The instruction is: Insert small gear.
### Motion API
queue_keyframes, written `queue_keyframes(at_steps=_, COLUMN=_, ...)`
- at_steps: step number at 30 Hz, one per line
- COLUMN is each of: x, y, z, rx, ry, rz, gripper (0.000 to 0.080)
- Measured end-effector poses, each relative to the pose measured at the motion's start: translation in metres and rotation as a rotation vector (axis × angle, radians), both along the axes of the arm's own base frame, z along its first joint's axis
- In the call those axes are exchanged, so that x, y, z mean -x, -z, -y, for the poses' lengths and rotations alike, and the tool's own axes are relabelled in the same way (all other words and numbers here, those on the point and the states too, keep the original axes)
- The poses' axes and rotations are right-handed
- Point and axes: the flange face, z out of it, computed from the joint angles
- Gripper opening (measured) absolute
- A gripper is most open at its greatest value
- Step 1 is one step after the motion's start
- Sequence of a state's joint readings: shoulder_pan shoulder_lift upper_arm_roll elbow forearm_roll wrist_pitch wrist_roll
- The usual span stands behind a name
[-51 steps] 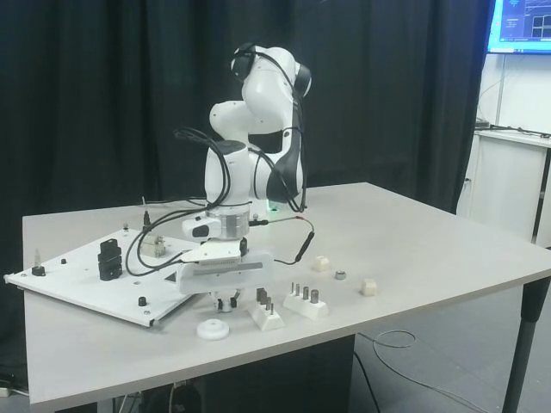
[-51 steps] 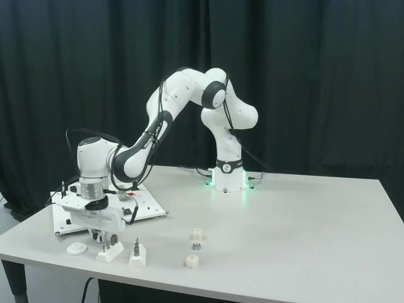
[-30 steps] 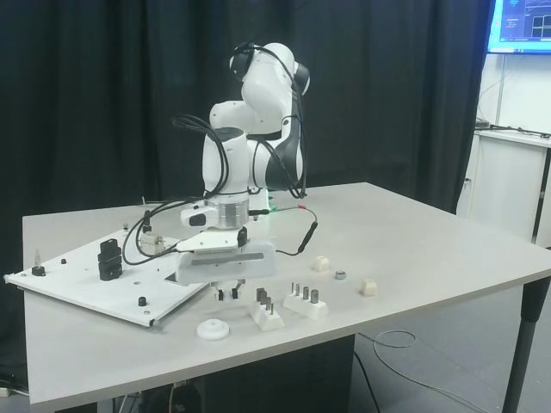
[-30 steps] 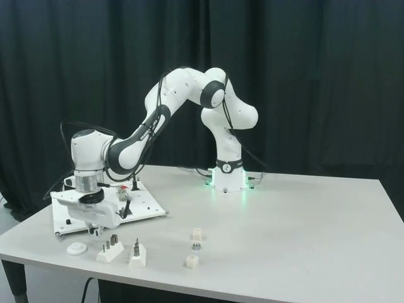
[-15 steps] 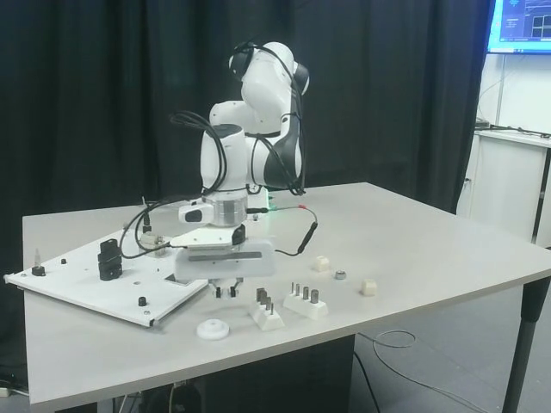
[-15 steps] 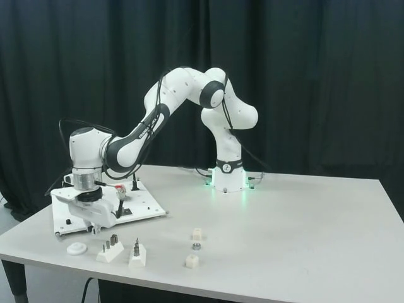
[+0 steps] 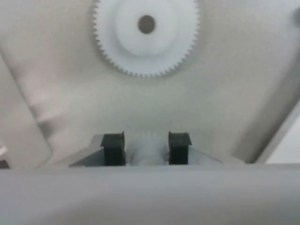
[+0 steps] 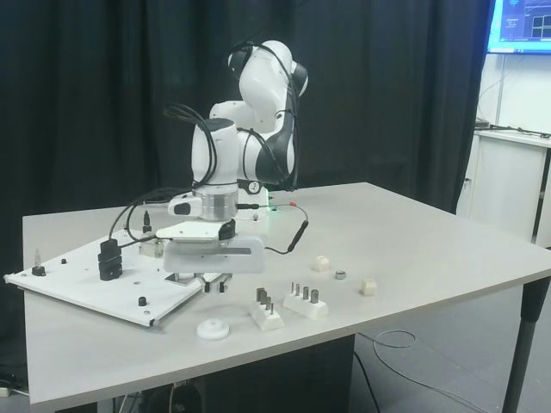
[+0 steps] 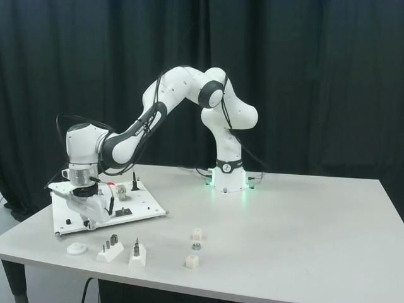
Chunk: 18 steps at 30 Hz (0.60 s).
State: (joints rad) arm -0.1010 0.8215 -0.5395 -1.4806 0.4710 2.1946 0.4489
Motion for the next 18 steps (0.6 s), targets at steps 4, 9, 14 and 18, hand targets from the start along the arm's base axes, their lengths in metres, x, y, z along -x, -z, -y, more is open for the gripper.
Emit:
queue_keyframes(at_steps=4, x=0.007, y=-0.005, z=0.007, rx=-0.008, ry=0.014, rz=-0.017, gripper=0.0196)
queue_keyframes(at_steps=9, x=0.017, y=-0.013, z=0.017, rx=-0.021, ry=0.037, rz=-0.045, gripper=0.0196)
queue_keyframes(at_steps=14, x=0.031, y=-0.021, z=0.029, rx=-0.033, ry=0.093, rz=-0.070, gripper=0.0196)
queue_keyframes(at_steps=18, x=0.042, y=-0.028, z=0.038, rx=-0.036, ry=0.160, rz=-0.083, gripper=0.0196)
